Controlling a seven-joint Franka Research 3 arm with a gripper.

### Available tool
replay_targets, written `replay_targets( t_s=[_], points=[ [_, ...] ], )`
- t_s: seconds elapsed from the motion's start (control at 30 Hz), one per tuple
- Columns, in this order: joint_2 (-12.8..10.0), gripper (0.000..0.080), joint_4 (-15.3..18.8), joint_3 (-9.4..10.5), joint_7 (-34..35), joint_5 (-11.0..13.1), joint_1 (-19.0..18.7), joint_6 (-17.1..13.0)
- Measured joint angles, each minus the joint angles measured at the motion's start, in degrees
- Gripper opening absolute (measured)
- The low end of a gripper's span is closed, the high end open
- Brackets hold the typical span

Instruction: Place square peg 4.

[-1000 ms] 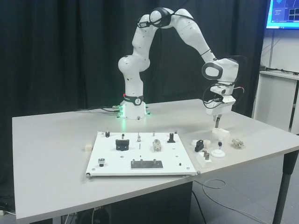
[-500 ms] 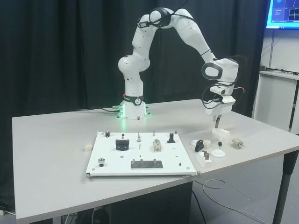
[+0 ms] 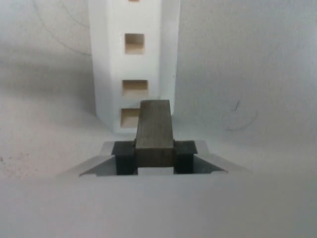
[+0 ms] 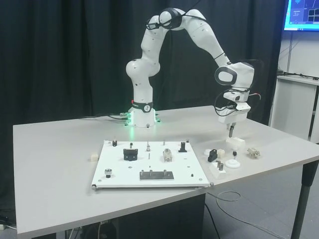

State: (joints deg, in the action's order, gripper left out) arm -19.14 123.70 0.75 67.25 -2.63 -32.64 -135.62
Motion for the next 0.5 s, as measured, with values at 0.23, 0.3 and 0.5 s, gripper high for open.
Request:
replay_targets(
  t_s=[0.23, 0.3, 0.5],
  points=[
    [0.00, 0.0153, -0.18, 0.41, 0.00, 0.00, -0.13, 0.97],
    [0.00, 0.0153, -0.20, 0.58, 0.00, 0.00, -0.14, 1.16],
    [0.00, 0.0153, -0.20, 1.06, 0.00, 0.00, -0.15, 1.36]
  ],
)
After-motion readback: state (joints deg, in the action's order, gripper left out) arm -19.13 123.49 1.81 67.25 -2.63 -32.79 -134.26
